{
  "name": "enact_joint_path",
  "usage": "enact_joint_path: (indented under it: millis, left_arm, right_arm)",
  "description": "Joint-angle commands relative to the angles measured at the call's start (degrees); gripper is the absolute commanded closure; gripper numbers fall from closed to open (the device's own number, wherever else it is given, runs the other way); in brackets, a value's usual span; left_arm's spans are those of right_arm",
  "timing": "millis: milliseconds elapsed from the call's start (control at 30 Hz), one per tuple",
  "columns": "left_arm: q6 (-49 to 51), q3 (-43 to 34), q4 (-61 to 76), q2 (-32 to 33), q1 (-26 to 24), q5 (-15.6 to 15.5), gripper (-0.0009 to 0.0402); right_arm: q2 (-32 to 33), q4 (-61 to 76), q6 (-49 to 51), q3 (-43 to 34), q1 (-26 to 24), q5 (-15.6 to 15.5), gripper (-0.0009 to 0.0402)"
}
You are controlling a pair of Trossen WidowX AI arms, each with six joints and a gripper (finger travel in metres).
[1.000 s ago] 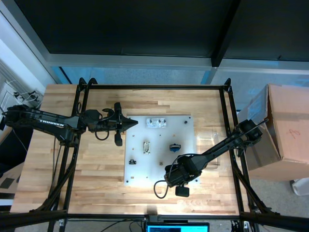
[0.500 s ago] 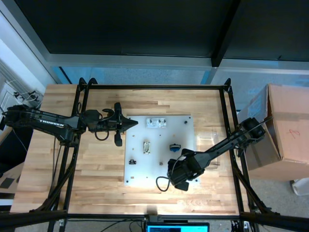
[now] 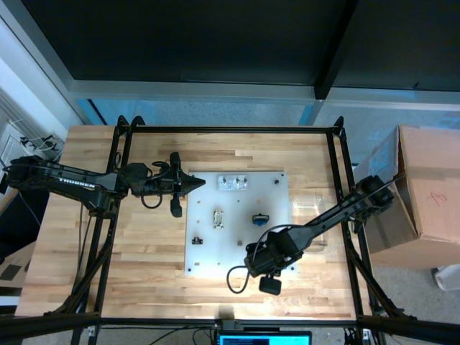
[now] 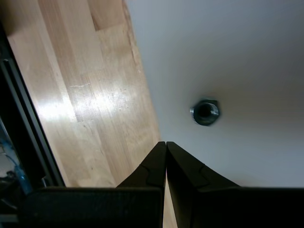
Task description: Unfasten the M12 nut and place it in the container
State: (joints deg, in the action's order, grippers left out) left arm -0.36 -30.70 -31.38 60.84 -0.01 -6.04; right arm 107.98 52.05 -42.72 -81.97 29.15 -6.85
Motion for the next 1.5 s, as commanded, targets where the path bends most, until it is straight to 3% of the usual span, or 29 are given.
enact_joint_path:
  millis: [33,233,733,767,867,967,1100,1300,1500]
  left_arm:
    - [0.0,0.0,0.0,0.0,0.0,0.0,0.0393]
    - [0.0,0.0,0.0,0.0,0.0,0.0,0.0393]
    - [0.0,0.0,0.0,0.0,0.0,0.0,0.0393]
    - [0.0,0.0,0.0,0.0,0.0,0.0,0.0393]
    - [0.0,0.0,0.0,0.0,0.0,0.0,0.0393]
    - [0.0,0.0,0.0,0.0,0.0,0.0,0.0393]
    - [0.0,0.0,0.0,0.0,0.0,0.0,0.0393]
    - [0.0,0.0,0.1,0.0,0.0,0.0,0.0393]
    - [0.0,0.0,0.1,0.0,0.0,0.0,0.0393]
  right_arm:
    - [1.9,-2.0,0.8,0.0,0.0,0.4,0.0393]
    - [3.5,-3.0,1.2,0.1,0.1,2.8,0.0393]
    - [3.2,0.4,1.2,0.1,0.1,4.5,0.0393]
    - [3.1,2.6,0.7,0.1,0.1,6.1,0.0394]
    - [2.4,11.9,-5.0,-1.5,0.2,16.3,0.0394]
    - [1.5,17.2,-7.5,-3.5,0.4,20.3,0.0393]
    - [0.3,17.4,-7.3,-4.2,0.4,19.8,0.0393]
    - [0.0,16.8,-10.0,-6.5,0.4,12.6,0.0392]
    - [0.5,17.0,-23.3,-10.4,0.5,12.7,0.0338]
